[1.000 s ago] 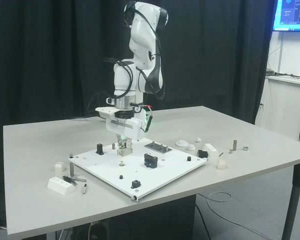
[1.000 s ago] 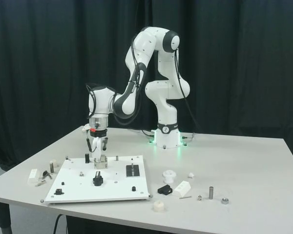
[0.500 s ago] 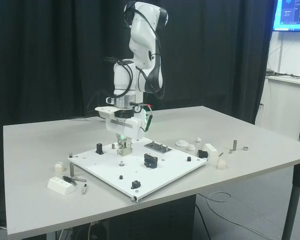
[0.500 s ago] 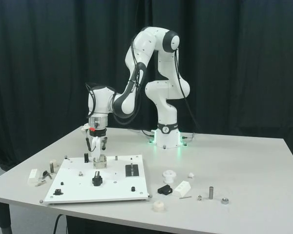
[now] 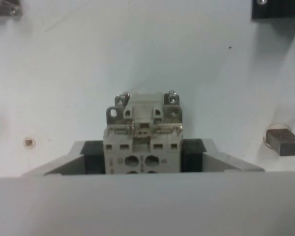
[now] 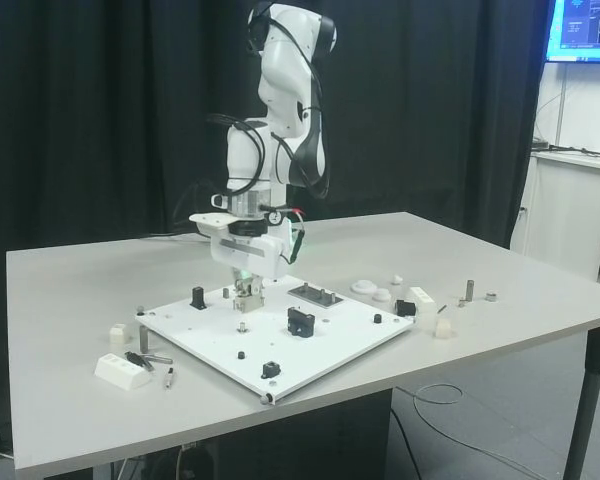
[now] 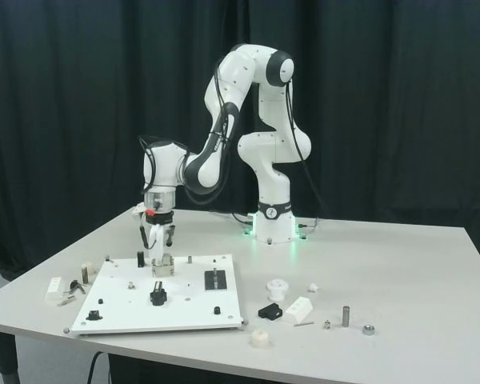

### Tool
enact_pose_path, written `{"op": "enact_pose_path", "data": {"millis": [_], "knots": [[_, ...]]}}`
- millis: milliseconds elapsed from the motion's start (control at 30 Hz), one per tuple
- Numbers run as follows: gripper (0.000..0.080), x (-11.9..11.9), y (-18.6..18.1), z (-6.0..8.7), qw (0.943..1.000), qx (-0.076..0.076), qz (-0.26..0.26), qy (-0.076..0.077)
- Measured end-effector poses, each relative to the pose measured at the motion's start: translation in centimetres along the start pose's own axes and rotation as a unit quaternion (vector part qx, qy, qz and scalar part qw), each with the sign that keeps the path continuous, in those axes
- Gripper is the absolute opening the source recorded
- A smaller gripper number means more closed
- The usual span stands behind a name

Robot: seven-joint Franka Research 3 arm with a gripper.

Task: Remove waterproof.

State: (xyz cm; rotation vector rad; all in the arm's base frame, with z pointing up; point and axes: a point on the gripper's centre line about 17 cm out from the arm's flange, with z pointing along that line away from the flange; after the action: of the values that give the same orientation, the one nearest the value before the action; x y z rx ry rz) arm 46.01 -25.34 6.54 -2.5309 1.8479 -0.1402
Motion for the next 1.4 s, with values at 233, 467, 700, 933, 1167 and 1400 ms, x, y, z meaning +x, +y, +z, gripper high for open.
{"op": "enact_pose_path", "data": {"millis": [233, 467, 700, 933, 1167, 1400], "knots": [[0.0314, -0.1, 0.0, 0.3, 1.0, -0.004, 0.0, -0.003], [0.0314, 0.0, -0.1, 0.0, 0.9999, -0.005, 0.002, -0.01], [0.0314, 0.5, -0.5, -0.8, 0.9999, -0.001, 0.004, -0.013], [0.0314, 0.9, -0.9, -2.1, 0.9997, 0.002, 0.007, -0.024], [0.0314, 1.3, -1.1, -3.7, 0.9993, 0.002, 0.002, -0.037], [0.0314, 1.5, -1.2, -5.1, 0.9989, 0.002, -0.003, -0.047]]}}
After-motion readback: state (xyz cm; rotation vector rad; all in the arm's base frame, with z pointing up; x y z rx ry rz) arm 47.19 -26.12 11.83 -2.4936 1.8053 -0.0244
